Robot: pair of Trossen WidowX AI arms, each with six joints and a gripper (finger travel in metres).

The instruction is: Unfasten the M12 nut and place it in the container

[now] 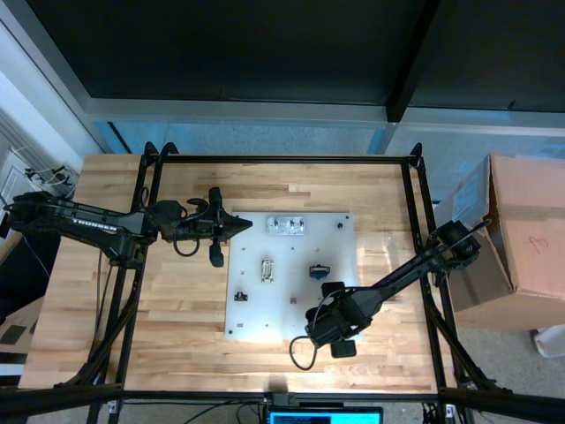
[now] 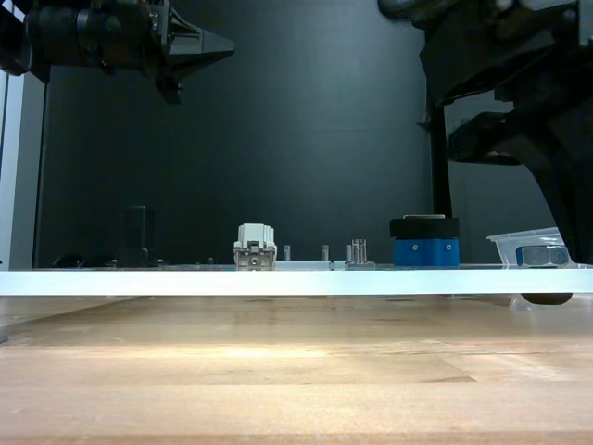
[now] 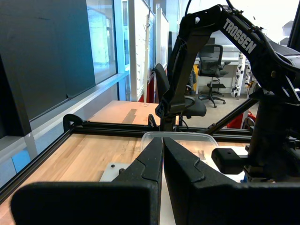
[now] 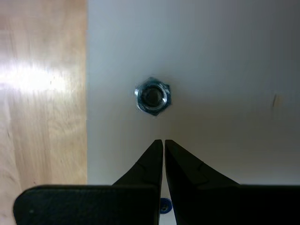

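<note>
**While the M12 nut point(image 4: 152, 96) sits on its stud, nothing is gripped**

High over the white board's point(image 1: 265, 309) far left edge, the left gripper point(image 1: 240, 226) is held closed and empty, presumably to be kept out of the way. By the near right edge, the nut is seen run down its stud. Straight above it the right gripper point(image 4: 163, 141) is hung, closed on nothing, probably lined up for a grab. The container point(image 2: 511, 241) is set just behind.
</note>
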